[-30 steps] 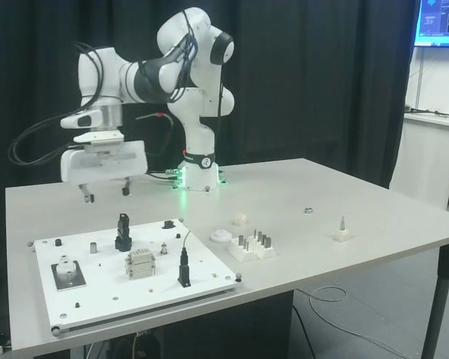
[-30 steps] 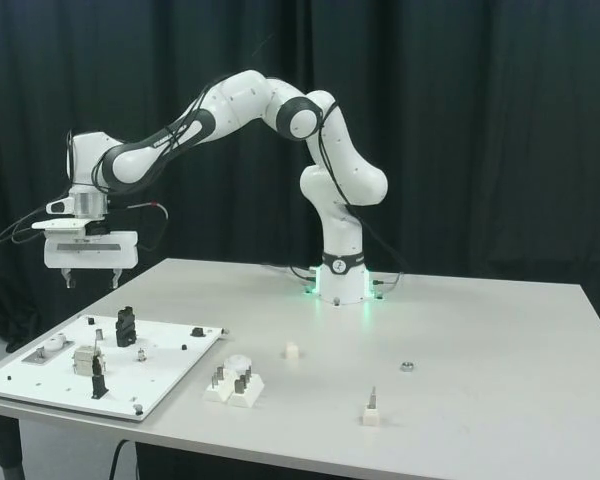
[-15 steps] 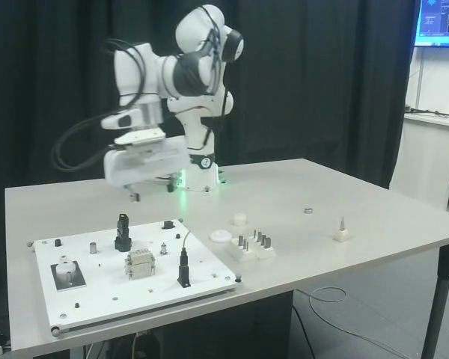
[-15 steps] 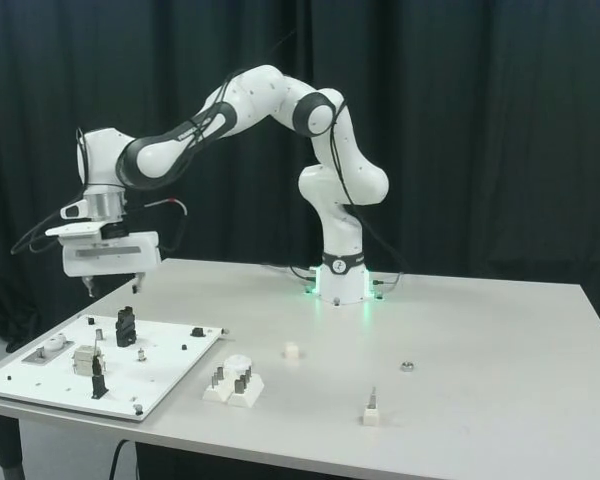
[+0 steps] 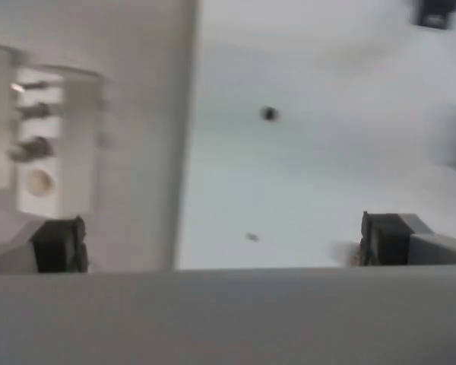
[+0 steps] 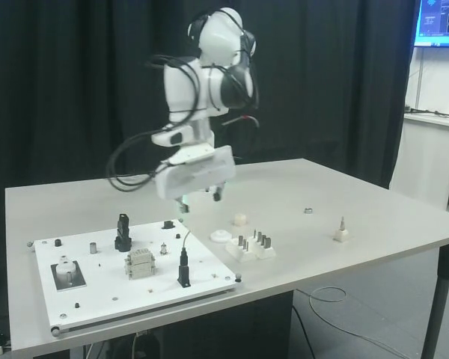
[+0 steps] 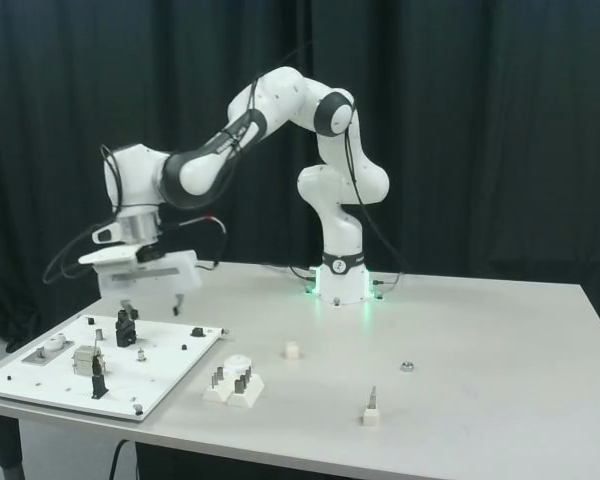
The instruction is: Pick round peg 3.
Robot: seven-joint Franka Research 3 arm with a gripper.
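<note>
The hand, fingers spread and holding nothing, hangs above the white board's far edge. It should centre over the pegs before descending.

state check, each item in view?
gripper: open, empty, above the white board's far edge
pegs: upright in the white peg block, untouched
single peg: upright in its own small white base
nut: flat on the grey table

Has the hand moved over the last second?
Yes. The hand has swung from beyond the white board's far end toward the peg holder.
</note>
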